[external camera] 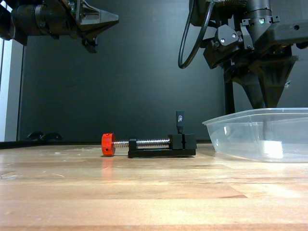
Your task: Pick the USB-C connector and install on taskboard
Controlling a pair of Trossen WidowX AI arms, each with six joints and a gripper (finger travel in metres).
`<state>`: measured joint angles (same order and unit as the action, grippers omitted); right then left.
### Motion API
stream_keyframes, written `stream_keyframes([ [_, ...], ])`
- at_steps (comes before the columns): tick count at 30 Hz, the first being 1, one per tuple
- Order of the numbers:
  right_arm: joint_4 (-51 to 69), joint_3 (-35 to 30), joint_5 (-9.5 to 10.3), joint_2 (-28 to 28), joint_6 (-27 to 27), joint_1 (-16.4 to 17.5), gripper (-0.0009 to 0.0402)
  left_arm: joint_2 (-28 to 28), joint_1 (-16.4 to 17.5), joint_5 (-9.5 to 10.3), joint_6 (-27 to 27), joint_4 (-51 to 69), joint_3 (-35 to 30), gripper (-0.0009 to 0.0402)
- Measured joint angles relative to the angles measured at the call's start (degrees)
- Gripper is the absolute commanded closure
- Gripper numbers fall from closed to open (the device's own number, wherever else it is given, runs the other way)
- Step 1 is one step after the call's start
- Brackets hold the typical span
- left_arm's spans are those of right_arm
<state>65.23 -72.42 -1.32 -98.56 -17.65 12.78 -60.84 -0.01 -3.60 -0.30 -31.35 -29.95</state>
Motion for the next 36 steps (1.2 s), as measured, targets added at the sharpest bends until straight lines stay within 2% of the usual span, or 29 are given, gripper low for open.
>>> stream_keyframes([
  [12, -2.93, 1.73, 0.02, -2.21, 0.59, -0.13, 0.0220, -0.02, 0.00, 0.00, -0.02, -0.02, 0.02, 0.0393],
  [18, -5.44, 3.63, 0.92, -2.23, 0.59, -0.33, 0.0222, -0.02, 0.00, 0.00, 0.00, 0.00, 0.02, 0.0393],
  [36, -8.31, 6.88, 0.92, -0.09, 0.44, -0.66, 0.0258, 0.00, 0.00, 0.00, -0.02, 0.00, 0.00, 0.0393],
])
